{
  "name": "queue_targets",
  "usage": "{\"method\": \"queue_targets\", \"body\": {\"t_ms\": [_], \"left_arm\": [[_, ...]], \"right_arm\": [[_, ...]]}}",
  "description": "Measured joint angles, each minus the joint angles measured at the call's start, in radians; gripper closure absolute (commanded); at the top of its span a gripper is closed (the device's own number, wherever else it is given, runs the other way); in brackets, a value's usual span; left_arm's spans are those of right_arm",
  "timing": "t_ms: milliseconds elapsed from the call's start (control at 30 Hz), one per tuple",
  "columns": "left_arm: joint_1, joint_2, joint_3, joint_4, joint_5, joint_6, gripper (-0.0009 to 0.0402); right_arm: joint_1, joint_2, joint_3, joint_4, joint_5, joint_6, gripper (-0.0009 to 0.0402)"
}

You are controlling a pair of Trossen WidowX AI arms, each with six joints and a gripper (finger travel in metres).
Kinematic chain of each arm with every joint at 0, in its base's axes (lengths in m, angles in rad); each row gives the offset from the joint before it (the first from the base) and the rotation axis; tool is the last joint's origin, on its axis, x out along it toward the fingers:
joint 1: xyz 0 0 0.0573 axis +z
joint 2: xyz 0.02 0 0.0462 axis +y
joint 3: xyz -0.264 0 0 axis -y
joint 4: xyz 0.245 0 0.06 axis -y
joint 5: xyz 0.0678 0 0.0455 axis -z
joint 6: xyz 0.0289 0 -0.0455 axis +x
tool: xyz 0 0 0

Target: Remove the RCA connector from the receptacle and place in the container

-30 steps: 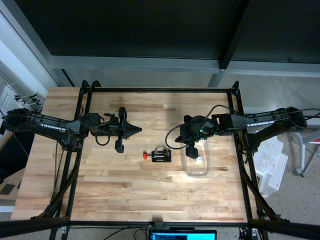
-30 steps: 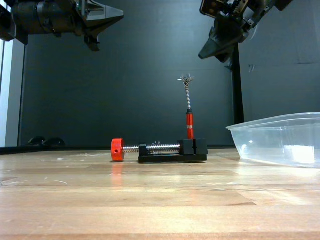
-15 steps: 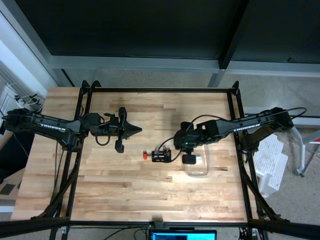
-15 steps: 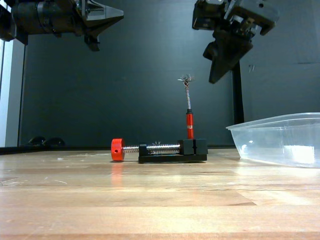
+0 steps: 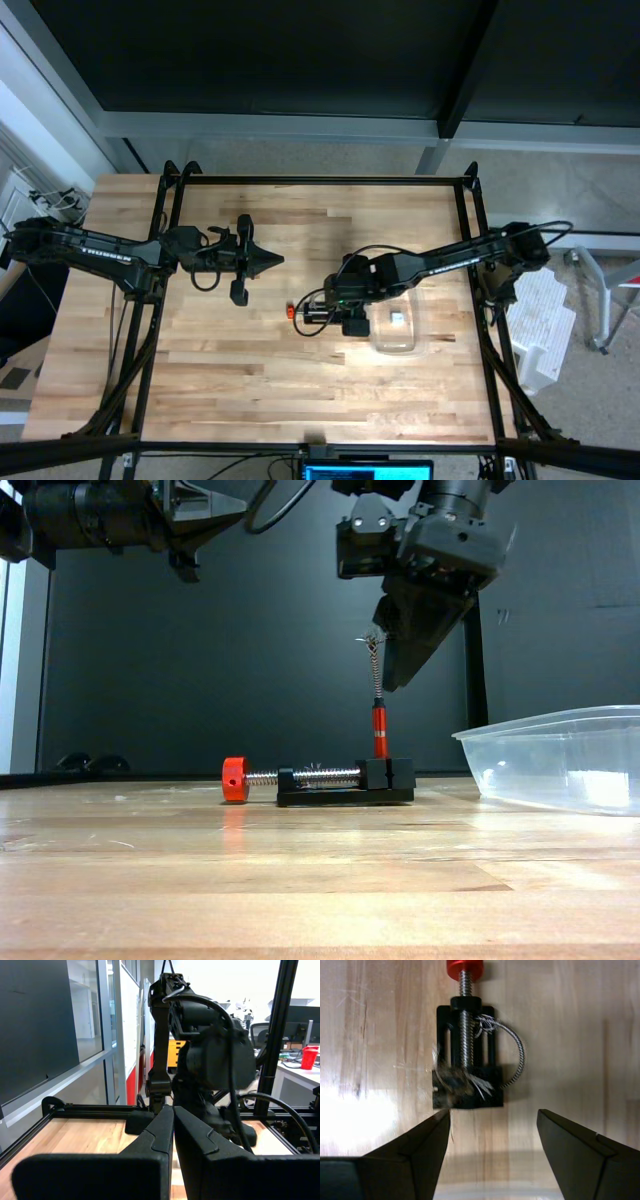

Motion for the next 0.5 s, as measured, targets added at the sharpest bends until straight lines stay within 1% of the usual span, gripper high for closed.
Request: {"method": "queue_targets", "body": {"t_ms": [133,233,500], "left_arm": [[0.000,0.000,0.000,0.000,0.000,0.000,0.0393],[0.000,0.000,0.000,0.000,0.000,0.000,0.0393],[0.000,0.000,0.000,0.000,0.000,0.000,0.0393]], "right_arm": [[0.002,0.049,0.032,0.000,0.000,-0.005,0.0146],[0.004,0.072,0.035,0.005,0.000,-0.008,0.0151],[0.009,0.101,0.030,0.040,-0.005,-0.030,0.0162]]}}
